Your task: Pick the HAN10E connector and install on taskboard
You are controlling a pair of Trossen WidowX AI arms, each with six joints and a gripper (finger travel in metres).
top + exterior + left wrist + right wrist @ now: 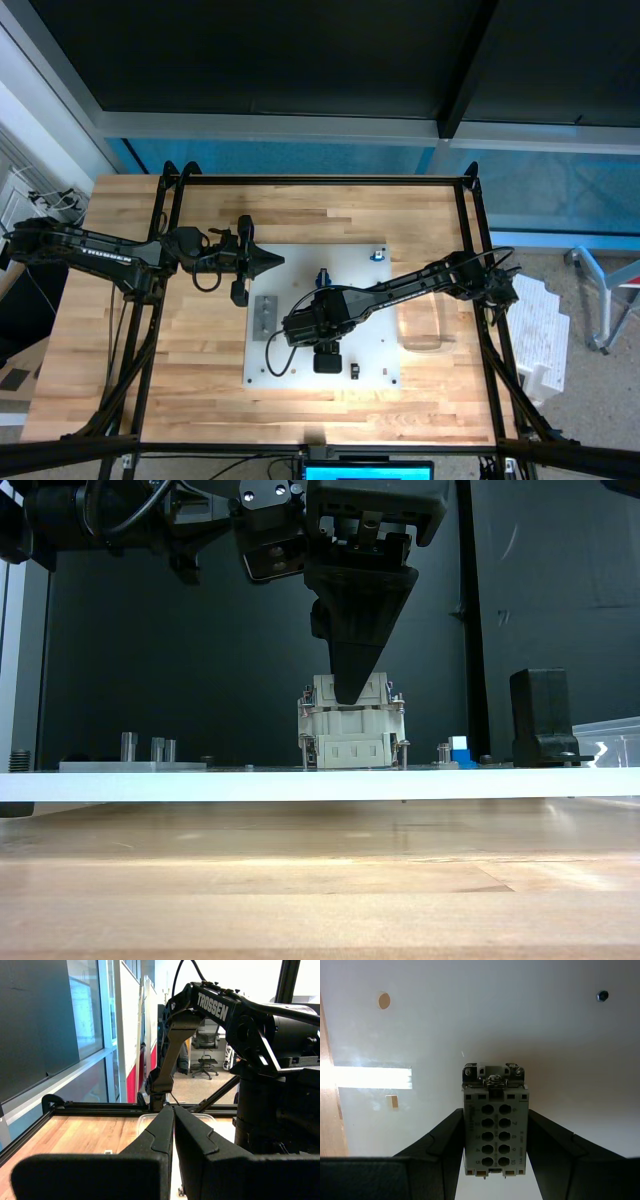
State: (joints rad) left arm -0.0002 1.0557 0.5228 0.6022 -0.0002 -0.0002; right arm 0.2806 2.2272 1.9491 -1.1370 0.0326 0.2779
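Observation:
The HAN10E connector (pixel 495 1127), a pale beige block with two rows of dark pin holes, sits between the fingers of my right gripper (pixel 495 1121), which is shut on its sides. In the low view the right gripper (pixel 350 692) points straight down onto the connector (pixel 352 725), whose lower part rests on the taskboard (pixel 300 783). From above, the right gripper (pixel 327 357) hangs over the near middle of the white taskboard (pixel 372 295) and hides the connector. My left gripper (pixel 268 260) is shut and empty, at the board's far left corner; its closed fingers (pixel 165 1130) show in the left wrist view.
A grey metal block (pixel 265 317) lies on the board's left side, with short pins (pixel 150 749). A blue part (pixel 324 277) and a black fitting (pixel 540 720) also stand on the board. A clear plastic tray (pixel 423 322) sits to the board's right.

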